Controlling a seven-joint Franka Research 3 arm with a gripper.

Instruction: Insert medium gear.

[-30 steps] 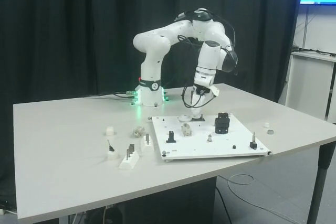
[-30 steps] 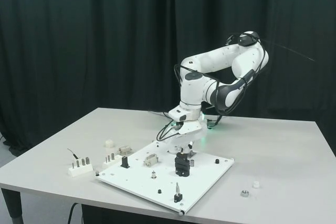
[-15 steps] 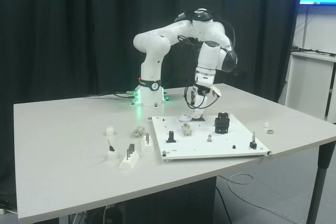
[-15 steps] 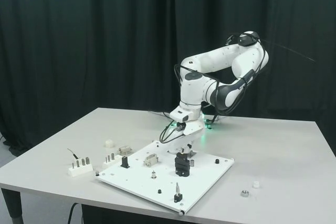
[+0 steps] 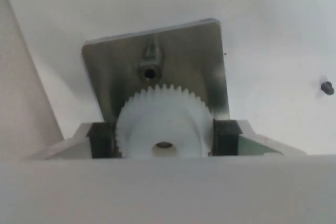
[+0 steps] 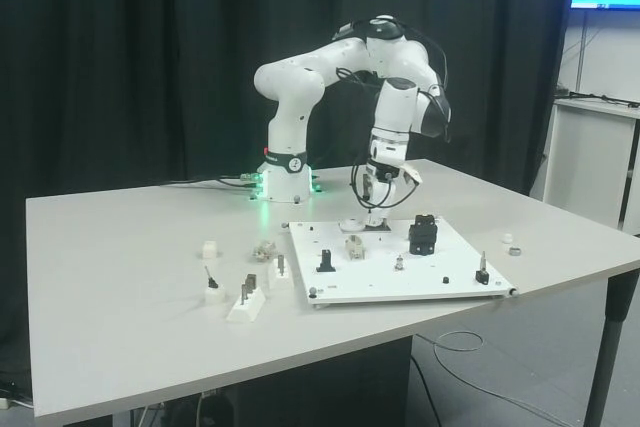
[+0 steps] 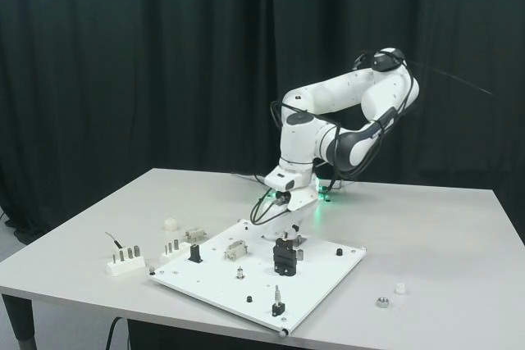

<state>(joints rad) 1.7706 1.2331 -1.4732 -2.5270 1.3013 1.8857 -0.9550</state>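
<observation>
A white toothed medium gear [image 5: 164,116] with a centre hole sits between my gripper's [image 5: 164,140] two black pads [image 5: 100,139], which are shut on its sides. Beyond it lies a grey metal plate [image 5: 184,51] carrying a short peg [image 5: 149,72]; the gear hangs a little off that peg. In the room views my gripper [image 6: 377,209] [image 7: 285,220] hovers low over the far edge of the white assembly board [image 6: 400,282] [image 7: 328,276]. A white round part [image 6: 351,224] rests on the board beside it.
On the board stand a black fixture [image 6: 422,235] [image 7: 283,260], small posts and a black screw [image 5: 327,87]. A white peg holder [image 6: 245,305] [image 7: 125,265] and small parts lie left of the board. Two small parts [image 6: 512,245] [image 7: 399,288] lie to its right.
The arm has lifted the gripper a short way up from the board's far edge. Nothing else on the table has moved.
</observation>
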